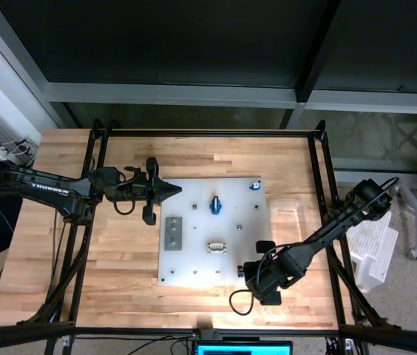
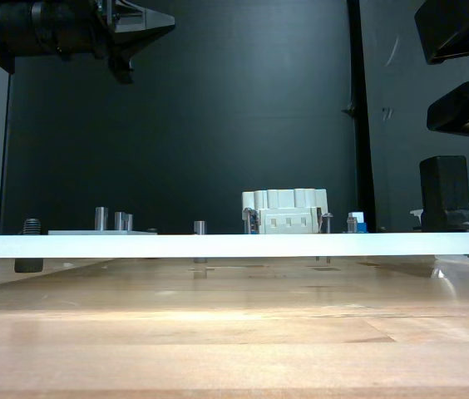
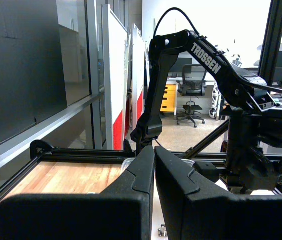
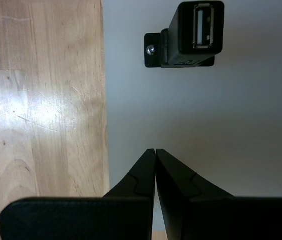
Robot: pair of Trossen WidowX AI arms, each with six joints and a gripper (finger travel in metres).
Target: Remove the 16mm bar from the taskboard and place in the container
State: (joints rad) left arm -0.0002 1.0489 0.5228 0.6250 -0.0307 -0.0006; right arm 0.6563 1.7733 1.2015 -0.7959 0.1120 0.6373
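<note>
The white taskboard [image 1: 216, 255] lies mid-table, carrying a grey block [image 1: 173, 231], a blue knob [image 1: 216, 205] and a white connector [image 1: 217, 248]. Short dark rods stand upright on the board [image 2: 200, 227] and on the grey block [image 2: 101, 219]; I cannot tell which of them is the 16mm bar. To the right of the board sits the clear container [image 1: 291, 218]. My left gripper [image 1: 175, 191] hovers shut and empty above the board's far left corner. Over the near right corner my right gripper [image 4: 155, 150] is also shut and empty, above the seam between board and wood.
A black USB socket fitting [image 4: 188, 35] stands on the board just ahead of the right gripper, also visible as a black post [image 2: 444, 195]. A black frame [image 1: 90, 222] rings the wooden table [image 1: 120, 288]. A screen [image 1: 242, 347] sits at the near edge.
</note>
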